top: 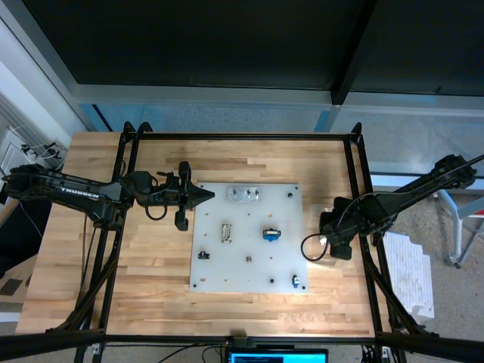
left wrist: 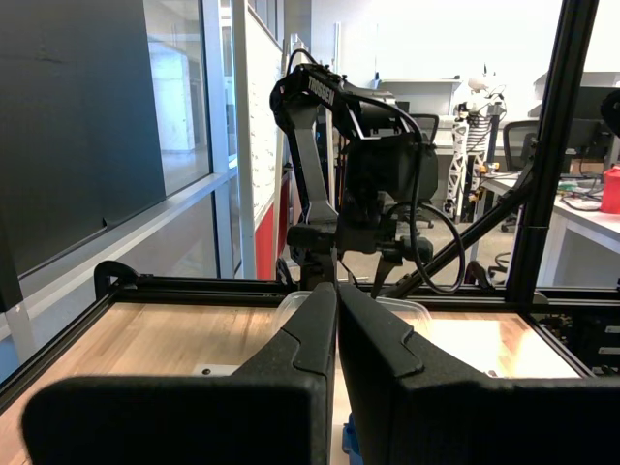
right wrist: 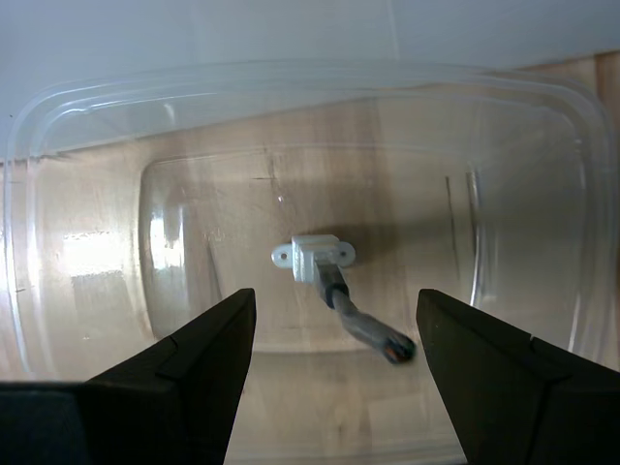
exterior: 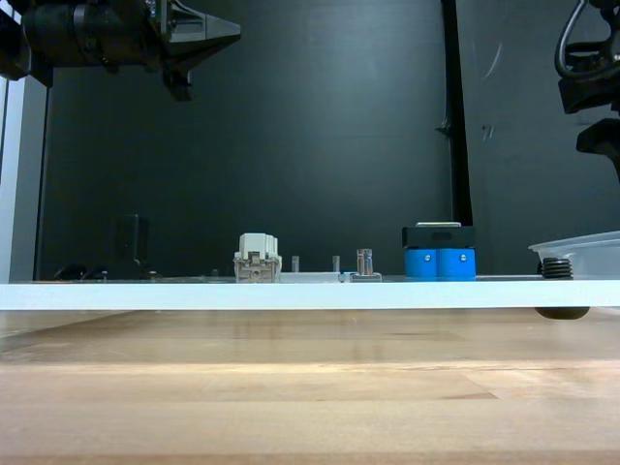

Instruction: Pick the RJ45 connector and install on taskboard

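Note:
The RJ45 connector [right wrist: 314,257], a small white plug with a short grey cable stub, lies inside a clear plastic tray [right wrist: 68,194]. My right gripper [right wrist: 334,298] hangs open above it, one finger on each side of the plug and not touching it. In the high view the right gripper [top: 327,239] is just off the right edge of the white taskboard [top: 227,265]. My left gripper [top: 203,195] is shut with nothing in it and points right over the board's left edge, well above the board. Its fingers [left wrist: 310,339] are pressed together.
The taskboard carries a blue fitting [top: 271,234], a beige connector block [top: 225,232], a silver block [top: 245,194] and a small blue part [top: 296,282]. A black frame [top: 242,137] surrounds the wooden table. From table height the tray [exterior: 581,248] sits beside the board's right end.

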Motion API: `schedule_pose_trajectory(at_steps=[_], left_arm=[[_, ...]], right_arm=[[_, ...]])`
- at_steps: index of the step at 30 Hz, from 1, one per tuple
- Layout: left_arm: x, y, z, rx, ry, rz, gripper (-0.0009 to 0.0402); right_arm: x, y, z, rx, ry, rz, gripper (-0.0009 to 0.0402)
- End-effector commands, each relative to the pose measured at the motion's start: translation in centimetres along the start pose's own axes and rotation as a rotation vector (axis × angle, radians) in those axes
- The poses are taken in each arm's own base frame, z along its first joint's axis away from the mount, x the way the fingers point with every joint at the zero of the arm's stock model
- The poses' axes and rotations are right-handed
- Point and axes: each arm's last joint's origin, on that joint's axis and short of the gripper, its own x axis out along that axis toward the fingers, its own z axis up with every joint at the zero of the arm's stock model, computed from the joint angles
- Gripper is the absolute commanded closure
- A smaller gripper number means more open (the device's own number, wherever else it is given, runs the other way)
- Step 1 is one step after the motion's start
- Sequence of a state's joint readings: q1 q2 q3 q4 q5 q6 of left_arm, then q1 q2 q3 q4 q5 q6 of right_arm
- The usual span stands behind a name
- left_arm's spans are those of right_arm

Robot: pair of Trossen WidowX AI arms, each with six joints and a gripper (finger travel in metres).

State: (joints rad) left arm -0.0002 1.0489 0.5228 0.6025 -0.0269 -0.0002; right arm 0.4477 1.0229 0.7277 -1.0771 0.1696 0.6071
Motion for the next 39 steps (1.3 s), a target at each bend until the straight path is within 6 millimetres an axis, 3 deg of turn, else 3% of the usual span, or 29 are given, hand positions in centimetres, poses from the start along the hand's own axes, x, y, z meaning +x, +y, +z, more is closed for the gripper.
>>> schedule_pose_trajectory(at_steps=[1, 24, 39], left_arm=[[0.0, 0.0, 0.0, 0.0, 0.0, 0.0, 0.0393], [0.0, 0.0, 0.0, 0.0, 0.0, 0.0, 0.0393], [0.0, 0.0, 0.0, 0.0, 0.0, 0.0, 0.0393]], right_arm=[[0.7, 0.1, -0.1, -0.009, -0.007, 0.008, 0.0161], [2.9, -0.3, -0.8, -0.039, -0.002, 0.005, 0.0164], [2.9, -0.3, -0.7, -0.041, -0.009, 0.01, 0.0258]])
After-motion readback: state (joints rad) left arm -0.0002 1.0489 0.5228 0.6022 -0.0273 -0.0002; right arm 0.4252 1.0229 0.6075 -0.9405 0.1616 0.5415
